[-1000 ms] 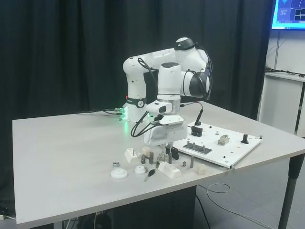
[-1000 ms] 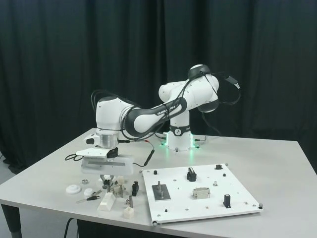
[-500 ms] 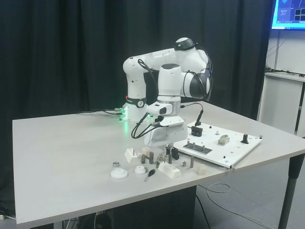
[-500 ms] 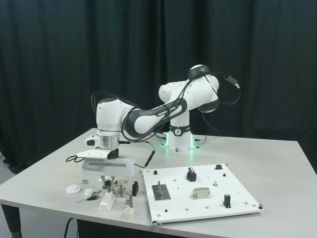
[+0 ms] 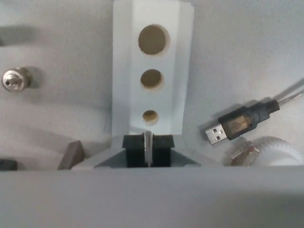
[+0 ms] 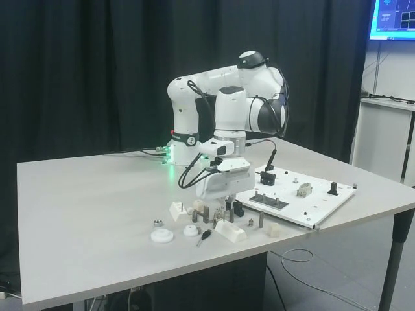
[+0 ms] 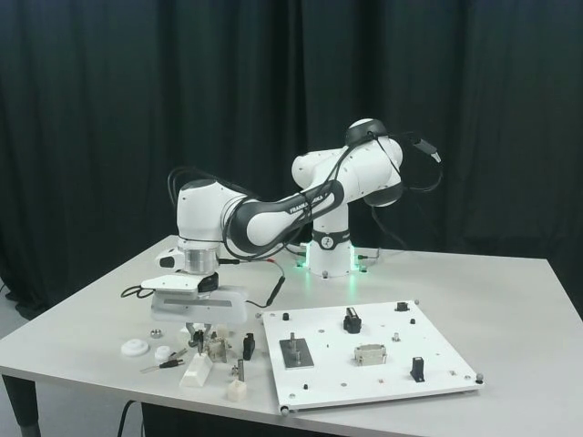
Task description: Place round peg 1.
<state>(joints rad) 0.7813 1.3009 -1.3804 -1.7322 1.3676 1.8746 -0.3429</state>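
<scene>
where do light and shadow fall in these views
First room view: green glow at the arm's base on the grey table, lit screen behind. Second room view: same green glow. Wrist view: the claw, shut on the round peg, lies in shadow beside the evenly lit white block.

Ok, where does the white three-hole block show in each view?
Wrist view: white block at centre, one end at the gripper.
First room view: white block on the table, just below the gripper.
Second room view: white block below the gripper.
Shared landmark: the gripper, shut on the round peg.
</scene>
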